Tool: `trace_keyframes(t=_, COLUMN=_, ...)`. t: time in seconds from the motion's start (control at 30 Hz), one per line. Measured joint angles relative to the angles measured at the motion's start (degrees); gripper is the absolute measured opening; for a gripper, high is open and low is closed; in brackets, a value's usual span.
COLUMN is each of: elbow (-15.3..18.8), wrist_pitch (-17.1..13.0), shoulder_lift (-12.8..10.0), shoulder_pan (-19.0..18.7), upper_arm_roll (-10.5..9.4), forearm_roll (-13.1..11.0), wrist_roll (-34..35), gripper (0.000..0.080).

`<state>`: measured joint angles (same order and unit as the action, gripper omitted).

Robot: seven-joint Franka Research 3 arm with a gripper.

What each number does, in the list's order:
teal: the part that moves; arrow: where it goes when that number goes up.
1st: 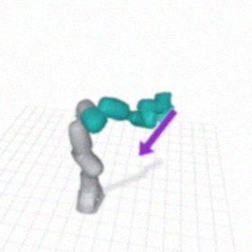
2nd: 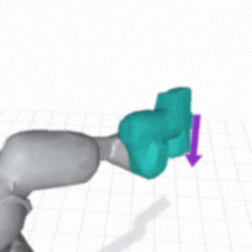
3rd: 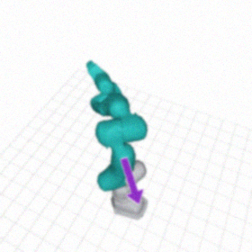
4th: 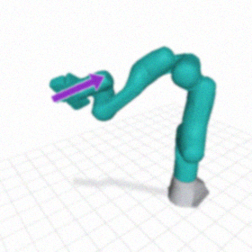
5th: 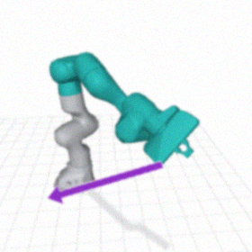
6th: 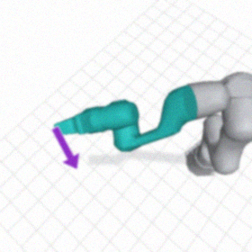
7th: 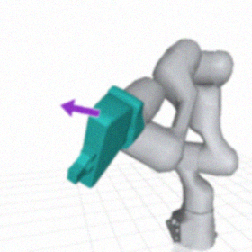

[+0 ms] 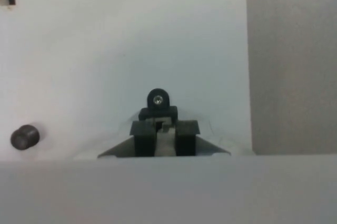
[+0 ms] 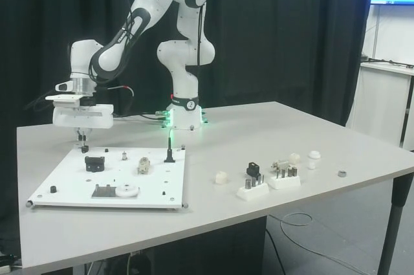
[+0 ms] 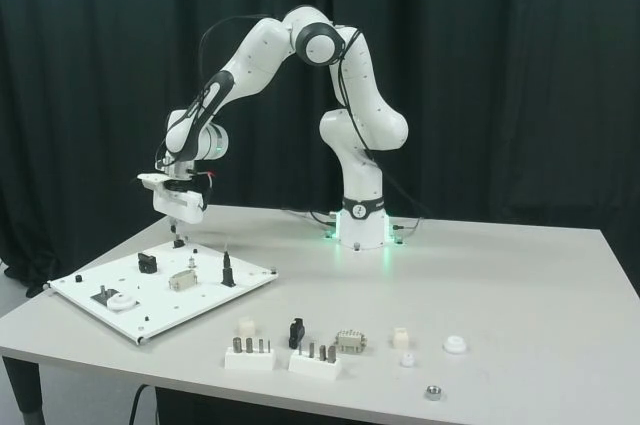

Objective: Insert Ethernet.

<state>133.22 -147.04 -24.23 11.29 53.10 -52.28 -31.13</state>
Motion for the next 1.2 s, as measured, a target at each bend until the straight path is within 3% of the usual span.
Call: trace_keyframes(t=1.2, elbow=0.15, wrist_pitch=1.05, shoulder_lift=0.63, shoulder_pan=-0.17, upper_arm_roll=0.57, forearm_roll=0.03, wrist_roll=0.61, gripper=0.0074)
